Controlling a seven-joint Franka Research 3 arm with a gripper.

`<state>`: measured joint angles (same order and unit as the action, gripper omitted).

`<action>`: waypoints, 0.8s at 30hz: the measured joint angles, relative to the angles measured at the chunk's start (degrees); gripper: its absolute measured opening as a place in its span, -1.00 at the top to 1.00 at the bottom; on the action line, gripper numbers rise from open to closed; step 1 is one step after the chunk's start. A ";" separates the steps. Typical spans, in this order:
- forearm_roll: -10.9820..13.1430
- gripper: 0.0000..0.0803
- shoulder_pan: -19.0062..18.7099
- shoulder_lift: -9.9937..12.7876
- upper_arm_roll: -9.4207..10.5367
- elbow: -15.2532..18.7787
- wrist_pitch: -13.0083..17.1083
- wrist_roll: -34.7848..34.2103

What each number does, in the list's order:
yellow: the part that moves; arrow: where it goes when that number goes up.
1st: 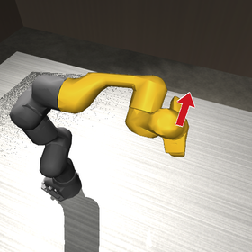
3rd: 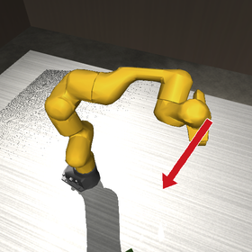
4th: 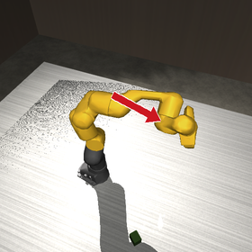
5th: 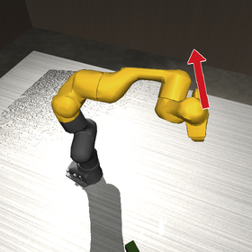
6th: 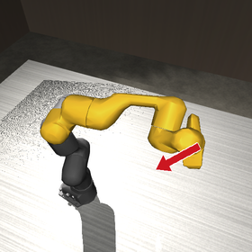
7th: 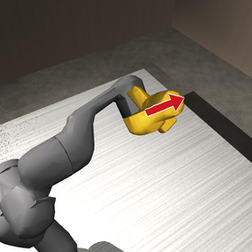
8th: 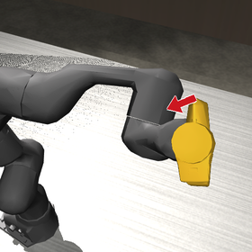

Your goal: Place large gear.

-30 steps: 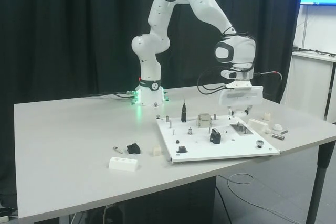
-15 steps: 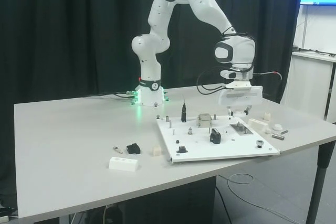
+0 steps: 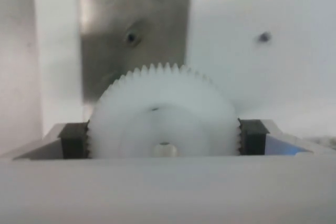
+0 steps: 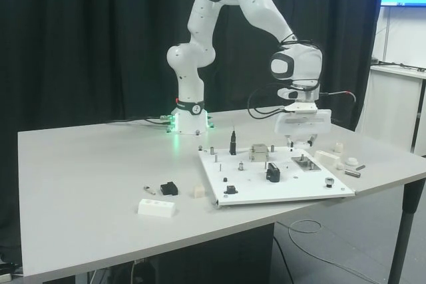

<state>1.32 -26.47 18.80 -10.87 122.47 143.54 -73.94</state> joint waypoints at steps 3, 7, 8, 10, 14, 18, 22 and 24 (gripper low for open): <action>-0.99 -0.48 0.16 0.00 -1.10 -0.25 0.00 0.23; -2.42 -0.48 1.10 -0.07 -2.42 -0.42 0.00 1.45; -2.69 -0.48 1.43 -0.10 -2.70 -0.43 -0.03 1.87; -3.23 -0.48 2.35 -0.19 -3.28 -0.43 -0.08 2.96; -4.19 -0.48 4.71 -0.40 -4.16 -0.43 -0.29 5.85; -4.88 -0.48 7.74 -0.69 -4.75 -0.43 -0.78 9.27; -5.38 -0.48 11.20 -1.12 -5.12 -0.43 -1.40 13.26; -5.44 -0.48 12.84 -1.32 -5.41 -0.43 -1.64 15.39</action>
<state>-4.12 -13.62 17.49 -16.28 122.05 141.90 -58.55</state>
